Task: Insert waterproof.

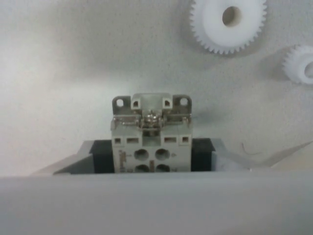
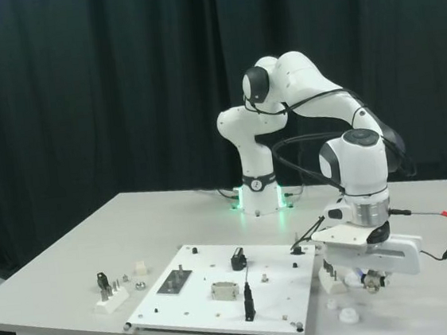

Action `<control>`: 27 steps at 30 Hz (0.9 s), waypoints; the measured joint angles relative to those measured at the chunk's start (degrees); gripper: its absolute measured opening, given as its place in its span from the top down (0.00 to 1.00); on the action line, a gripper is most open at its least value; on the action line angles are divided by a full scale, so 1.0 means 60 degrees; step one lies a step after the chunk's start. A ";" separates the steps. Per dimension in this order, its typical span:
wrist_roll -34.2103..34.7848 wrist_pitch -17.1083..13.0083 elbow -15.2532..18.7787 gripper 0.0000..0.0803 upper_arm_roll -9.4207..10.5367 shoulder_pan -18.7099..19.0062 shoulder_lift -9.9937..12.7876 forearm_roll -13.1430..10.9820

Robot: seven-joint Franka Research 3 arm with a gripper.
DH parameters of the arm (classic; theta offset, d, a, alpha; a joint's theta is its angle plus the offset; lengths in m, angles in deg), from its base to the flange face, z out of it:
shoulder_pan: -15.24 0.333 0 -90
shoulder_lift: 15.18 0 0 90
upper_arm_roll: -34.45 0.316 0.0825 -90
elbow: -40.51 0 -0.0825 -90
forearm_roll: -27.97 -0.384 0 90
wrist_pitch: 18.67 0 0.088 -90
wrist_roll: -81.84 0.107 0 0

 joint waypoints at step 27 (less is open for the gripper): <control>0.0140 0.0000 -0.0013 0.61 -0.0017 0.0017 -0.0002 0.0000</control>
